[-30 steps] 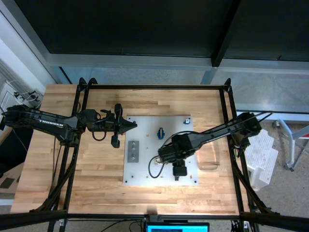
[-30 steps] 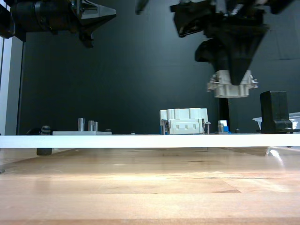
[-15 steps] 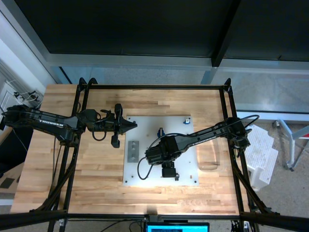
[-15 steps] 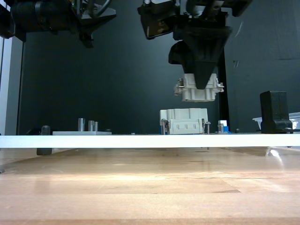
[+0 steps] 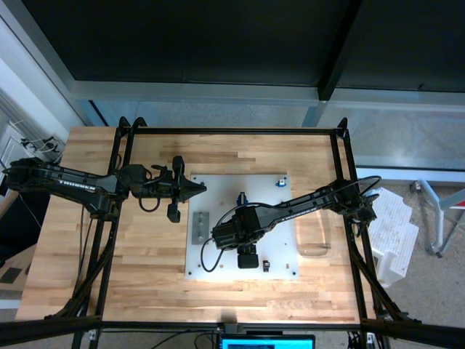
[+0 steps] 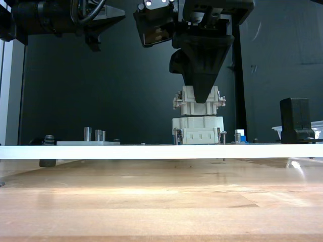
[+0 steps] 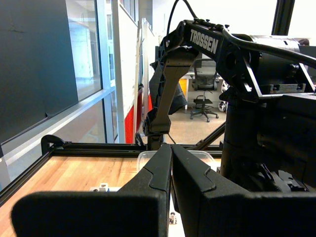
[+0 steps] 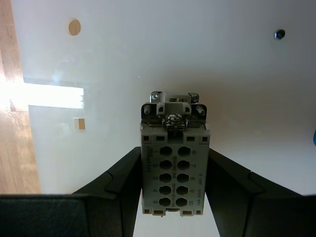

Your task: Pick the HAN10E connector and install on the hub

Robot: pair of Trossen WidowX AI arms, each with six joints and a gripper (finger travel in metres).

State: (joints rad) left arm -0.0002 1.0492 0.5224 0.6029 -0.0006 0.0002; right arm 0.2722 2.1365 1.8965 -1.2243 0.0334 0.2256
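The connector (image 8: pixel 174 163), pin holes facing the wrist camera, sits clamped by its long sides in the right gripper (image 6: pixel 200 97), directly above the hub (image 6: pixel 198 131). From the low view we see its underside level with the hub's top edge; we cannot tell whether the two touch or whether mating has begun. The hub stands near the middle of the white plate (image 5: pixel 211 270), just right of the grey block (image 5: pixel 200 227).

We judge this the alignment stage, with seating yet to come. To do it well, we would keep the connector level and its long axis square to the hub, with the screw tabs at both ends stacked over the hub's own. Then we would press straight down without sideways drift, since a tilted entry could jam one end. The grasp should hold firm until the connector sits flush, and only then let go.

The left gripper (image 5: pixel 195 187) hangs parked above the table (image 5: pixel 145 291), off the plate's far left corner, fingers pressed together on nothing.
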